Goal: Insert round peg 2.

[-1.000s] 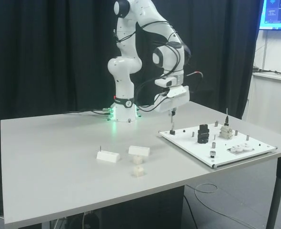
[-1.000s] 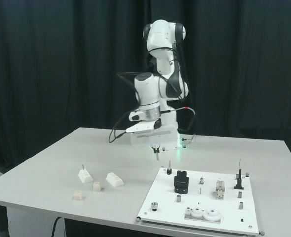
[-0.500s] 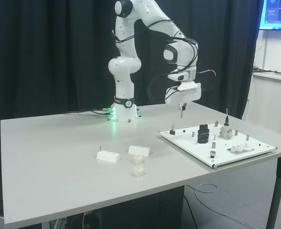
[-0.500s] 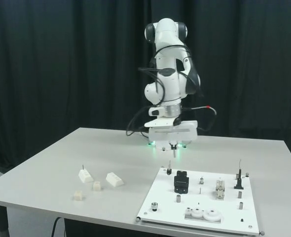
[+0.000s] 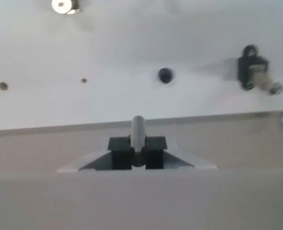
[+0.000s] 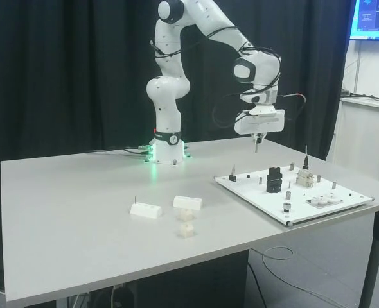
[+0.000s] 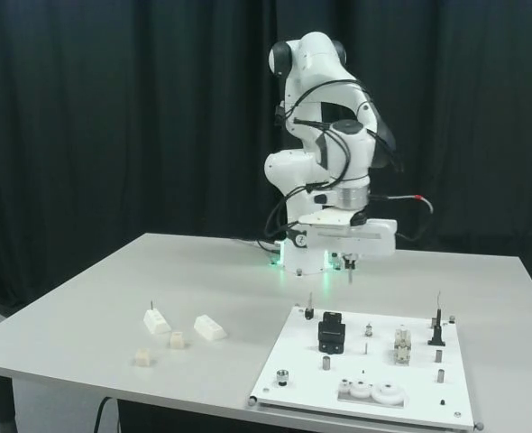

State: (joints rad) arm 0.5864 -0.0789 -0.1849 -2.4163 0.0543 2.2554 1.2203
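My gripper (image 5: pixel 138 152) is shut on a slim grey round peg (image 5: pixel 138 128) that sticks out past the black fingertips (image 5: pixel 119 145). In the room views the gripper (image 6: pixel 257 142) (image 7: pixel 348 267) hangs in the air over the far edge of the white assembly board (image 6: pixel 254 189) (image 7: pixel 293 361), with the peg (image 6: pixel 257 148) pointing down, well above the surface. The wrist view shows the board (image 5: pixel 108 57) below, with a dark round hole (image 5: pixel 165 75) beyond the peg tip.
On the board stand a black fixture (image 6: pixel 274 180) (image 7: pixel 331 331), several small pegs and white gears (image 7: pixel 374 391). A small black holder (image 5: pixel 253 74) and a metal nut (image 5: pixel 64 5) appear in the wrist view. White blocks (image 6: pixel 146 210) (image 7: pixel 210 327) lie on the grey table.
The arm has swung the gripper and peg away from the board's corner nearest the white blocks, along its far edge, and somewhat higher.
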